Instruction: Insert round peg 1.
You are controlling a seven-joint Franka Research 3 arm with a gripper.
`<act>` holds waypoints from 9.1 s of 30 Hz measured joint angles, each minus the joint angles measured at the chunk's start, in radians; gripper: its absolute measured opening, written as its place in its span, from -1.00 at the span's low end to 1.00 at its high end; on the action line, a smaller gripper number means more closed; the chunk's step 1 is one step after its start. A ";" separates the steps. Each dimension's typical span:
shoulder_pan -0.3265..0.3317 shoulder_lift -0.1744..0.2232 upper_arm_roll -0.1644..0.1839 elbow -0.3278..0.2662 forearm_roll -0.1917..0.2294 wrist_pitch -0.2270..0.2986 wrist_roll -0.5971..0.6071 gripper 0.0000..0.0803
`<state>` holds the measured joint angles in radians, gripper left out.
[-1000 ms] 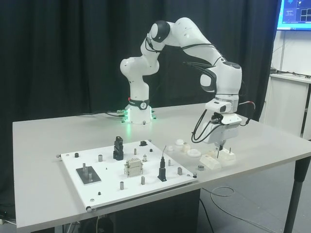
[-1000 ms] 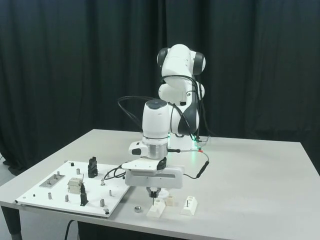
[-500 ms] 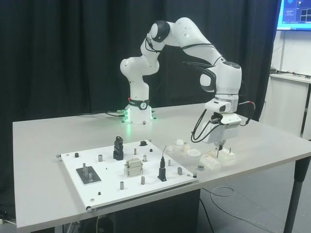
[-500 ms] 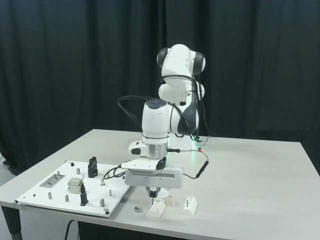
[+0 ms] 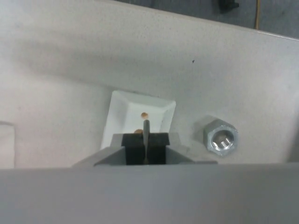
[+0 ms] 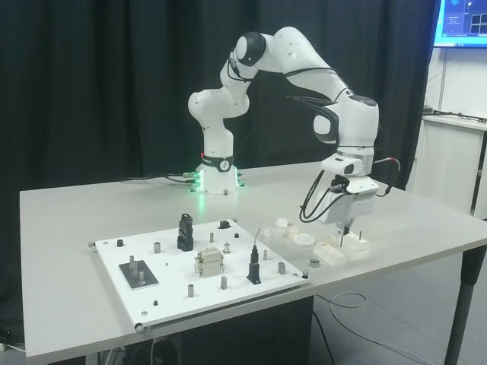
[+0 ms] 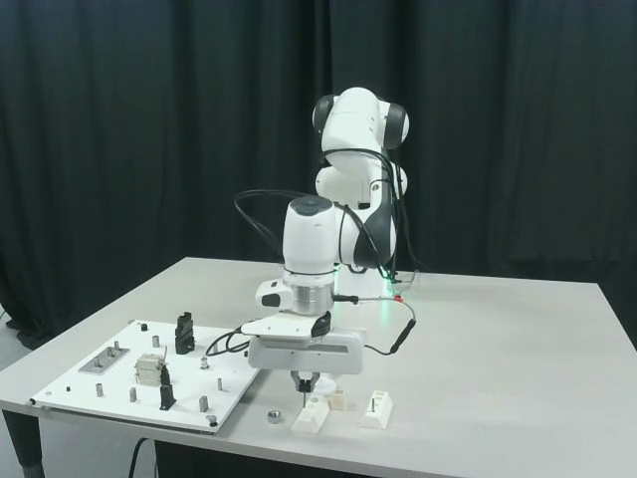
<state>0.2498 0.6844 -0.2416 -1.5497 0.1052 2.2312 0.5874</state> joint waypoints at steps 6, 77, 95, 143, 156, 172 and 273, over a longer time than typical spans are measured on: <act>0.001 0.000 0.000 0.002 0.000 0.000 0.000 -0.96; -0.070 -0.181 -0.014 -0.113 -0.177 -0.162 -0.008 -0.96; -0.129 -0.229 -0.015 -0.151 -0.197 -0.161 -0.036 -0.96; -0.246 -0.320 -0.021 -0.228 -0.176 -0.156 -0.187 -0.96; -0.250 -0.327 -0.047 -0.340 -0.083 -0.035 -0.244 -0.96; -0.247 -0.329 -0.056 -0.495 0.017 0.202 -0.278 -0.96; -0.237 -0.278 -0.042 -0.583 0.047 0.405 -0.257 -0.96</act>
<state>0.0130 0.4061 -0.2839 -2.1326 0.1523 2.6363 0.3301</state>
